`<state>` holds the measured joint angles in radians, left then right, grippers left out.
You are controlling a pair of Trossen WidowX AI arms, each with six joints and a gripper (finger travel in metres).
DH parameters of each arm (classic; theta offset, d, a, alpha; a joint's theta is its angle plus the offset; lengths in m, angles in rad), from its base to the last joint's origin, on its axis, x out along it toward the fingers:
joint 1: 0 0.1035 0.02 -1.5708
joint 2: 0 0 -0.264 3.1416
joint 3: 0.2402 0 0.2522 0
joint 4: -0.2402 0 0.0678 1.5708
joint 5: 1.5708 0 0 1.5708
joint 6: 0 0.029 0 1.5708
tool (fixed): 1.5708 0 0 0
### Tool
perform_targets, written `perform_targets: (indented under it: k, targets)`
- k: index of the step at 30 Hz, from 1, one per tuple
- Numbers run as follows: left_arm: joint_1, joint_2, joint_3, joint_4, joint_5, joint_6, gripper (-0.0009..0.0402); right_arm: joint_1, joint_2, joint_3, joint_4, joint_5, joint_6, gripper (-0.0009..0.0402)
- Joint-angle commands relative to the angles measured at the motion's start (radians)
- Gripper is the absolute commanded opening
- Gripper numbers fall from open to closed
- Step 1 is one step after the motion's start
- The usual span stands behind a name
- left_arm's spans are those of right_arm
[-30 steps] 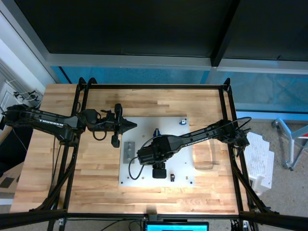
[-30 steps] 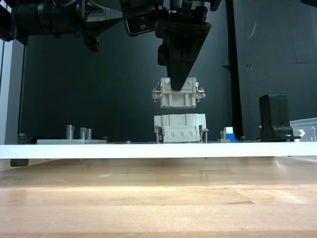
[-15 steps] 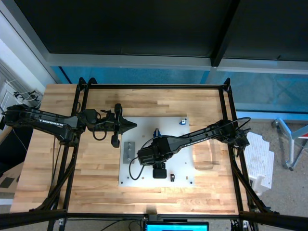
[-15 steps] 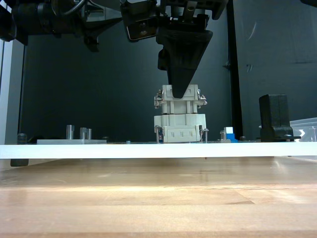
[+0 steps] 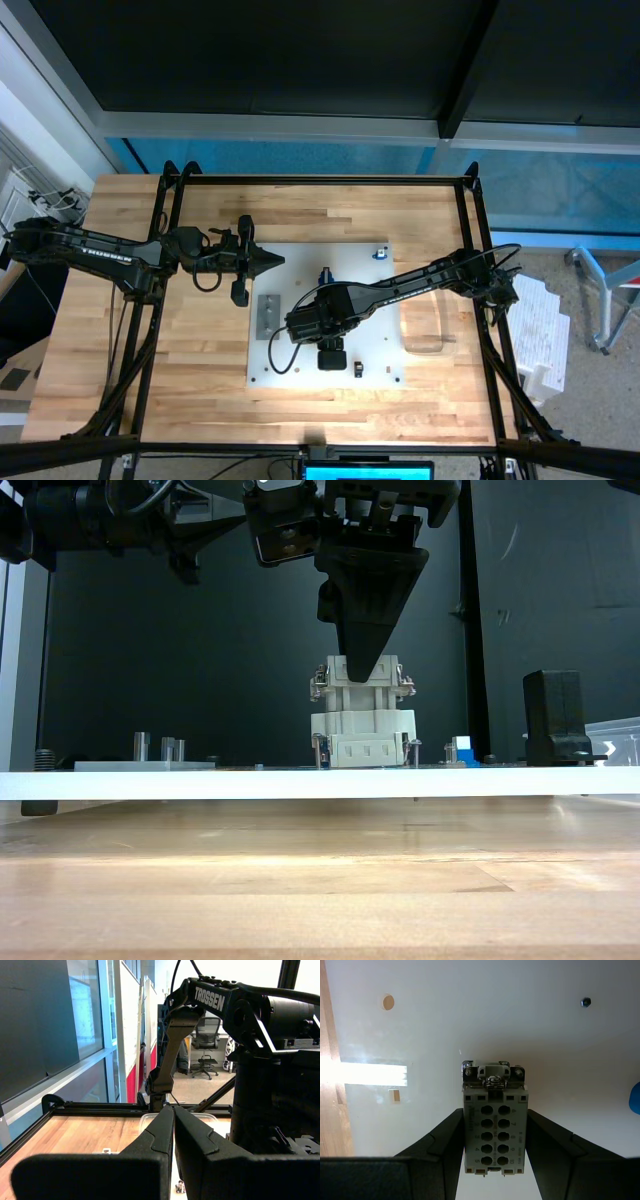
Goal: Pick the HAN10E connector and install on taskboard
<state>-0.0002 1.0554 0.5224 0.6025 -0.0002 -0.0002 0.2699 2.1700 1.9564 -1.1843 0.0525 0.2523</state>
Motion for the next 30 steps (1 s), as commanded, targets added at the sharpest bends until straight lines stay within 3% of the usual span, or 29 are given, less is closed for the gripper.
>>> perform_targets:
  k: [1,8,30]
  targets:
    - [0.000,0.000,0.000,0.000,0.000,0.000,0.0001,0.000,0.000,0.000,0.000,-0.003,0.004,0.0027]
    - [0.000,0.000,0.000,0.000,0.000,0.000,0.0001,0.001,0.000,0.000,0.005,-0.020,0.004,0.0027]
    - [0.000,0.000,0.000,0.000,0.000,0.000,0.0001,0.000,0.000,-0.027,0.032,-0.021,0.003,0.0027]
